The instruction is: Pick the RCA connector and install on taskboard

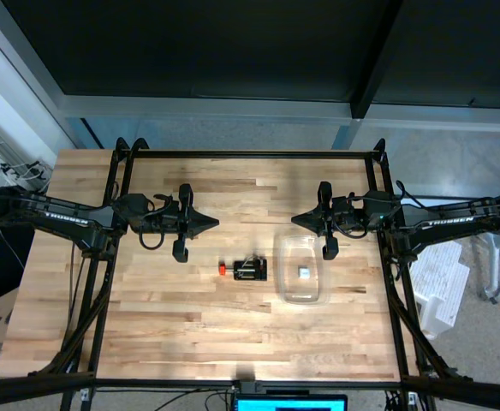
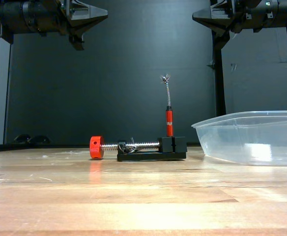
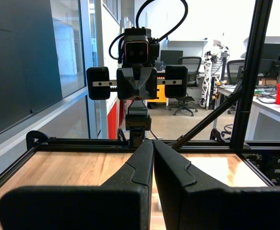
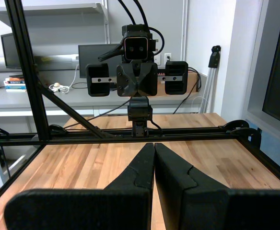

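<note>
The low view's top edge crops the left hand (image 2: 102, 17) and right hand (image 2: 198, 18); the RCA connector is indiscernible.

Bright overhead light puts soft glare on the table (image 1: 190, 325); the low view's foreground is blurred.

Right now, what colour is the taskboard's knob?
Red knob, clearest in the low view. Left gripper and right gripper hover shut above the table.

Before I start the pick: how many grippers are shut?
2. The left gripper hangs high, behind and left of the taskboard; the right gripper hangs high near the far end of the clear tray. Both empty.
</note>
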